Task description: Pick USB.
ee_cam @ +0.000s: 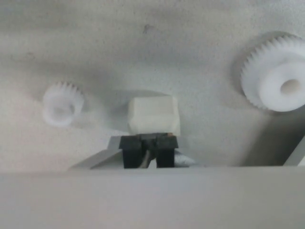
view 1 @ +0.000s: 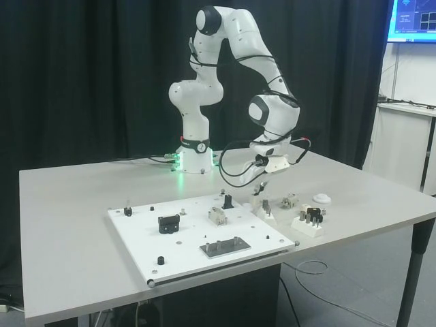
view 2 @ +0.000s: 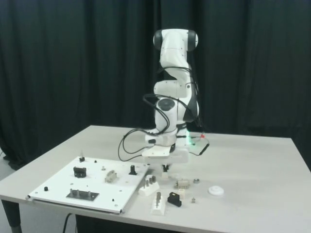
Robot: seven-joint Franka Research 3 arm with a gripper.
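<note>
1. Black fingertips of my gripper (ee_cam: 148, 151) are sitting closest to the wrist camera, pinching in on a thin metal piece between them, which looks like the USB plug (ee_cam: 148, 155).
2. Just beyond them, a white block (ee_cam: 153, 114) is lying on the grey table (ee_cam: 143, 57).
3. I am seeing a small white gear (ee_cam: 62, 102) and a large white gear (ee_cam: 279, 76) lying on either side, well apart.

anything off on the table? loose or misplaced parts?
Nothing looks damaged or spilled. Several small parts lie loose on the grey table beside the white board, including a large white gear and a small white gear. The gripper hangs low over them.
</note>
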